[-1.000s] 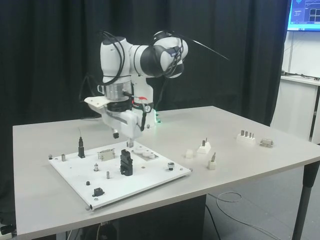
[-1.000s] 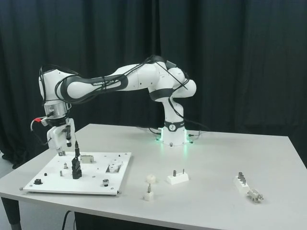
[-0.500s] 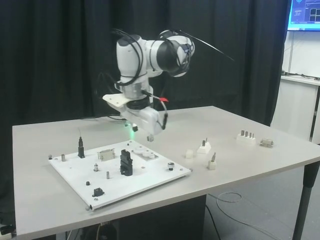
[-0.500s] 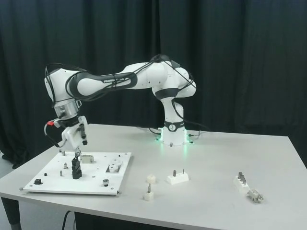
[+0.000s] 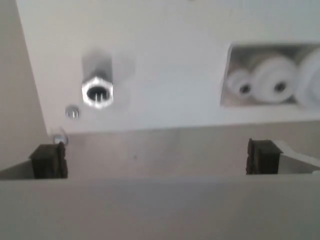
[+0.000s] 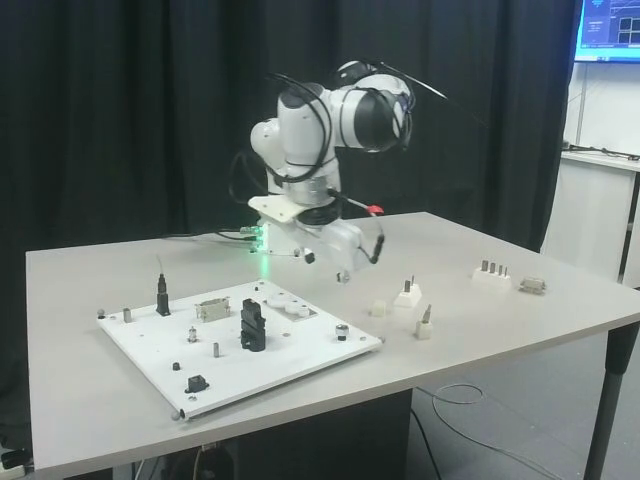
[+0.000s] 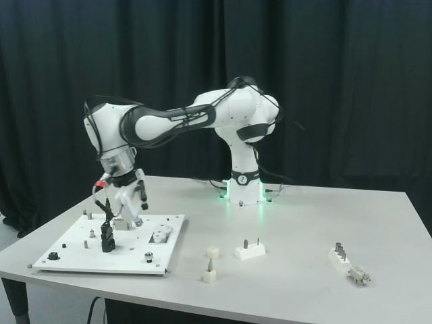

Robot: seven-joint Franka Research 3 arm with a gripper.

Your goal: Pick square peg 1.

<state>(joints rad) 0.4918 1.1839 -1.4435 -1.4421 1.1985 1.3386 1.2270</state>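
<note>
Swung across since a moment earlier, the hand [image 6: 345, 272] hung over the white board's [image 6: 290, 352] edge, on the side nearest the pegs, pads [image 5: 48, 161] wide apart and empty. Square peg 1 [image 6: 407, 286], probably that short upright in its white block just off the board, though I couldn't be sure, looked light, stiff and slick: pinch its flat sides. Grey bench [image 6: 500, 320] below, black curtains [image 6: 120, 100] behind.

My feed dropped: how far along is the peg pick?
Nothing looks done yet. The gripper hangs over the edge of the white board, jaws wide open with nothing between them. In hand: only the approach. Left: reach the small white peg holders on the table beside the board, close on the peg and lift it. Which one holds square peg 1 I cannot tell.
</note>
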